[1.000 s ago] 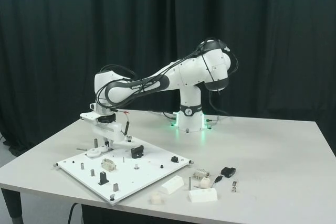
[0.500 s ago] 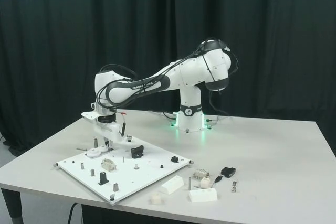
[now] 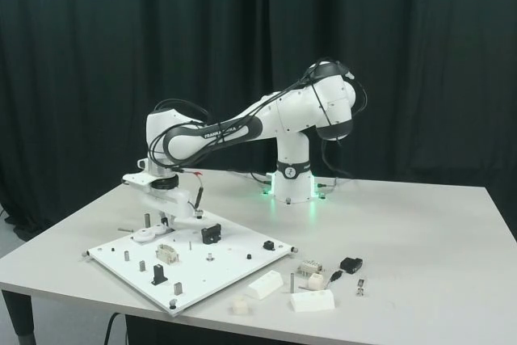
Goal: Remove small gear.
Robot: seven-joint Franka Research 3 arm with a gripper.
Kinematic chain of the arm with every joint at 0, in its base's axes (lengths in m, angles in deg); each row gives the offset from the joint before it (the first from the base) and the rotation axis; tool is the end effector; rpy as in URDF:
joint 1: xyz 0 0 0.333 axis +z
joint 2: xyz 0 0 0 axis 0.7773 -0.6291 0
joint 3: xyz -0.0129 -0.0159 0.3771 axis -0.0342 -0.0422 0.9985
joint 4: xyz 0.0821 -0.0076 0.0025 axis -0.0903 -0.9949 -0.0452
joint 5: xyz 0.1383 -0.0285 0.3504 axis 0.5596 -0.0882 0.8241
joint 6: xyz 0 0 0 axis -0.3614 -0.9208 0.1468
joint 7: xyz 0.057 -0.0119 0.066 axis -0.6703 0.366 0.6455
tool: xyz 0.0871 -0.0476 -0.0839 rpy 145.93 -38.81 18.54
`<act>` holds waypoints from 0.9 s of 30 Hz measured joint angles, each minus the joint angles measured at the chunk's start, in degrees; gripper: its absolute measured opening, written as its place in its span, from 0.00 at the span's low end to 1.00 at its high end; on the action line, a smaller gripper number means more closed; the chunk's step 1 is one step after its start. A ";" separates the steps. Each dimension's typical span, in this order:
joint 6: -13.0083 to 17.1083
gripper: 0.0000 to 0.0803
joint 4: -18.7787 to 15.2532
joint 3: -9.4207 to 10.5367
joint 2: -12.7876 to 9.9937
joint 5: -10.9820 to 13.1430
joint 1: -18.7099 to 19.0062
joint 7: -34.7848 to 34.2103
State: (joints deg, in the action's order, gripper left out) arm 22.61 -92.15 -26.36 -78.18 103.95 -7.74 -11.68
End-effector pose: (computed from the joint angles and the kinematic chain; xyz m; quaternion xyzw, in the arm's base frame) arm 0.4621 -0.2422 0.2065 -0.8117 0.5839 -0.0143 0.0067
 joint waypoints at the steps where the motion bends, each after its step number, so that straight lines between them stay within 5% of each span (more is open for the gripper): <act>1: 0.02 0.17 0.00 0.00 0.00 0.00 0.00 -1.20; 9: 0.10 0.17 -0.02 0.00 0.00 -0.01 0.07 -6.05; 19: 0.29 0.17 -0.04 -0.01 0.00 -0.18 0.27 1.89; 27: 0.37 0.17 -0.10 -0.02 0.00 -0.17 0.27 2.00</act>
State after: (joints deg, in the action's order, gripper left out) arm 22.98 -92.24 -26.38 -78.18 103.77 -7.47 -9.68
